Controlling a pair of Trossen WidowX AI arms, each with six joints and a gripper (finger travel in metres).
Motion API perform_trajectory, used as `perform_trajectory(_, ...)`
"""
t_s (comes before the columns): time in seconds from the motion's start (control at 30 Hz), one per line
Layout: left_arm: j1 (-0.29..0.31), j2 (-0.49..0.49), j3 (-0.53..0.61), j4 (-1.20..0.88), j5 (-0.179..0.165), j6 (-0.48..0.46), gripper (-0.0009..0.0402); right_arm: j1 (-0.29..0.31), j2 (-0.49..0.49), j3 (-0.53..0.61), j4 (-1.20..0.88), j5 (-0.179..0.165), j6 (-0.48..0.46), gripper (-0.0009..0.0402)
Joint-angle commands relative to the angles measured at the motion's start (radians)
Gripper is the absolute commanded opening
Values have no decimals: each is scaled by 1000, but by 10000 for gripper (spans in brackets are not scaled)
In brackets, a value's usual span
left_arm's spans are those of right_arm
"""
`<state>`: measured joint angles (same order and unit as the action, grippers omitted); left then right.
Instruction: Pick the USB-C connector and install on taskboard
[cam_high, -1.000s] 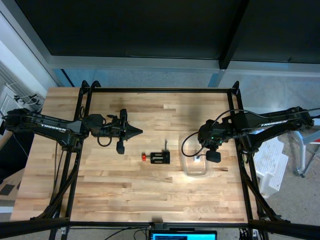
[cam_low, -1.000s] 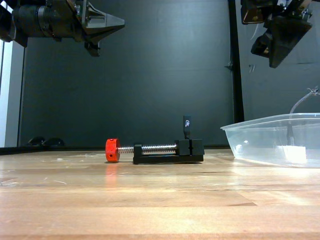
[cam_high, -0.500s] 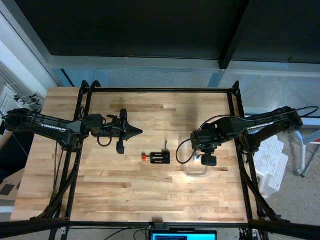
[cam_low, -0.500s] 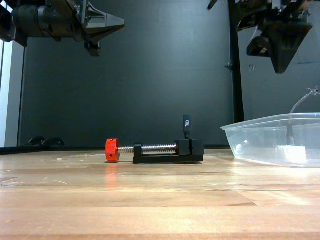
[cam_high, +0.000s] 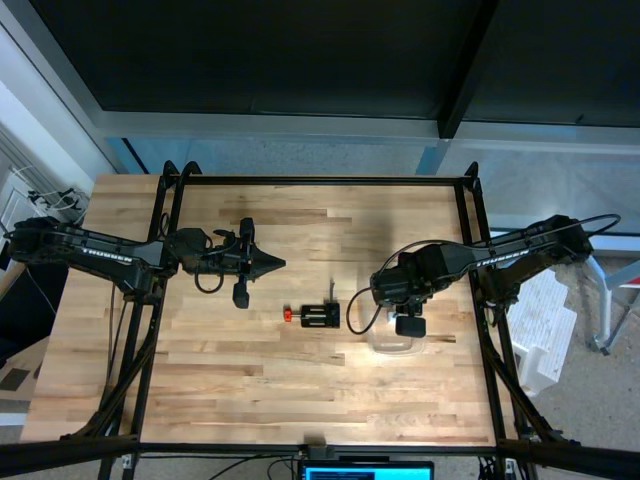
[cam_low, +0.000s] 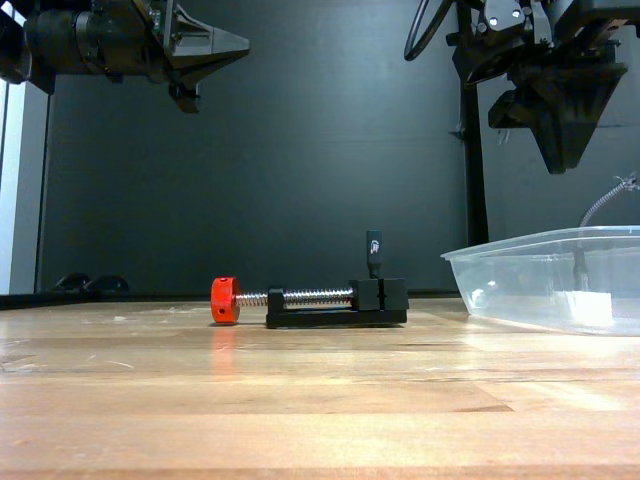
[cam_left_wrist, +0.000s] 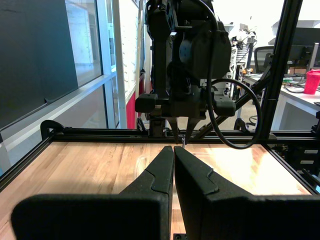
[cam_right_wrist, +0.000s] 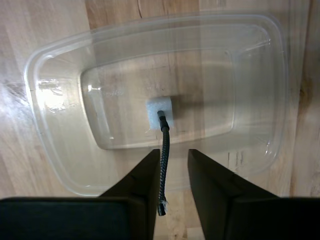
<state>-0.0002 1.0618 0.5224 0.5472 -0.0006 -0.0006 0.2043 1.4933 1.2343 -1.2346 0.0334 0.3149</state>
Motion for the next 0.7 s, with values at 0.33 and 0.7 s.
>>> perform_trajectory(0.33,0,0,0,0,0,0,0,4,37,-31,63,1,-2,168)
perform_trajectory(0.7,0,0,0,0,0,0,0,9,37,-111,129,10,-2,167)
